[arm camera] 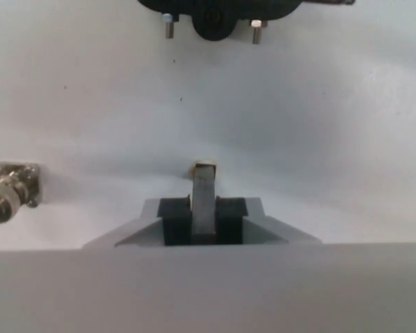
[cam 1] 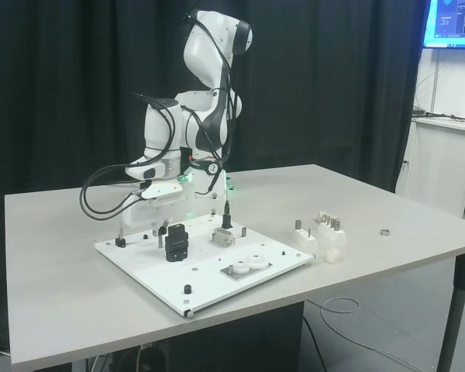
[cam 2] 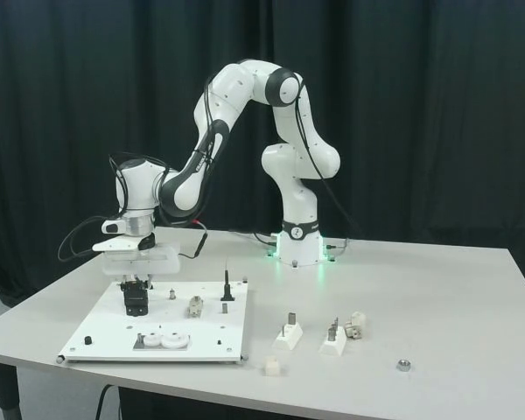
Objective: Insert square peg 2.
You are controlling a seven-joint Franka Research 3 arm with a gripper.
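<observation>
Between our fingertips, the square peg (arm camera: 204, 201) is sitting clamped and upright, the gripper (arm camera: 204, 223) closed on it just over the white board (arm camera: 277, 118). We are risking a jam if it tilts or meets the hole's edge off-centre.

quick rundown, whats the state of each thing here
gripper: shut on square peg, over the white board
square peg: held upright between the black pads, not yet inserted
white board: flat on the grey table
peg holders: standing on the table beside the board, pegs upright in them
small nut: lying loose on the table, apart from the rest
</observation>
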